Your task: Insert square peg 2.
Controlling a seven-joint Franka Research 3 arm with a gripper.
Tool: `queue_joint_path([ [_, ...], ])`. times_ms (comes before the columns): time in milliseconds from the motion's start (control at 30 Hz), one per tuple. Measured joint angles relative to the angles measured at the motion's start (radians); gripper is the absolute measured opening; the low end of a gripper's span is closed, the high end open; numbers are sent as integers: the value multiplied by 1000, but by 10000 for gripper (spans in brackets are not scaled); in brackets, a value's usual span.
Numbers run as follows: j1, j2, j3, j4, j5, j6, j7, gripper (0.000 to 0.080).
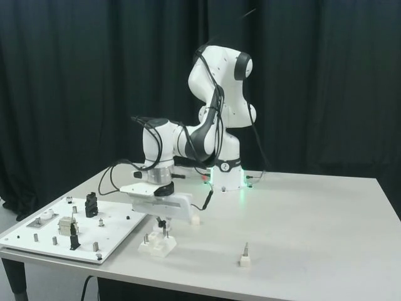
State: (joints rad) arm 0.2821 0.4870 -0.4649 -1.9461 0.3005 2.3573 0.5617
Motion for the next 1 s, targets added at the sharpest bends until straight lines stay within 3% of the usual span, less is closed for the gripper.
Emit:
queue_joint_path([
  [400, 0, -32, -15, 8, -24, -40, 0, 78],
  [1000, -30, -48, -62, 11, -139, -81, -112, 78],
])
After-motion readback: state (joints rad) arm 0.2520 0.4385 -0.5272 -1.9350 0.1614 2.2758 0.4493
